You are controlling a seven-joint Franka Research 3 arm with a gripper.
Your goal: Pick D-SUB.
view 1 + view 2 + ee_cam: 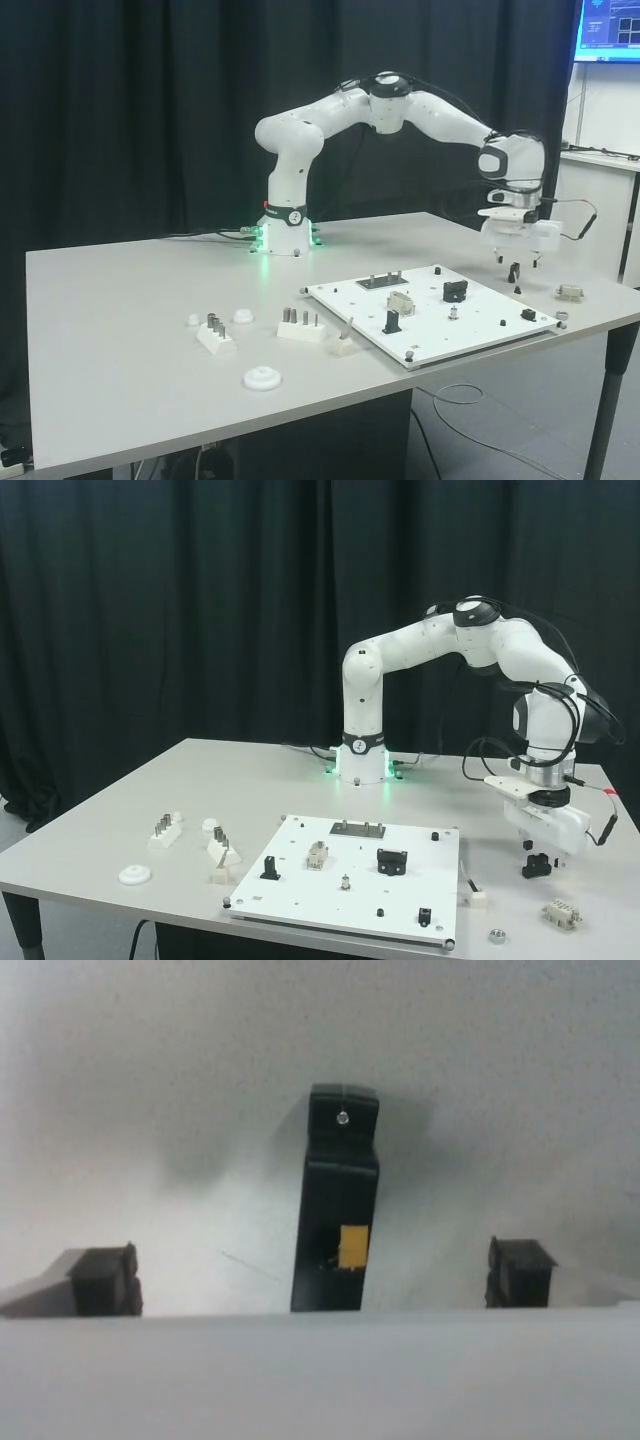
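Observation:
My gripper (310,1278) (516,262) (537,852) hangs low over the table to the right of the white board, and it is open. Between its two black fingertips (102,1278), and apart from both, a black oblong part (335,1210) (513,272) (537,866) with a small screw at one end and a label rests on the table. A grey metal connector (570,292) (561,913) lies on the table near the right front corner, apart from the gripper. A similar connector (400,303) (317,856) sits on the white board (480,325) (300,900).
The board also carries a black clamp (391,860), a black bracket (270,869), a grey rail (359,828) and small pegs. White holders with pins (164,830) (220,850) and a white disc (133,875) lie left of it. A nut (495,936) lies near the front edge.

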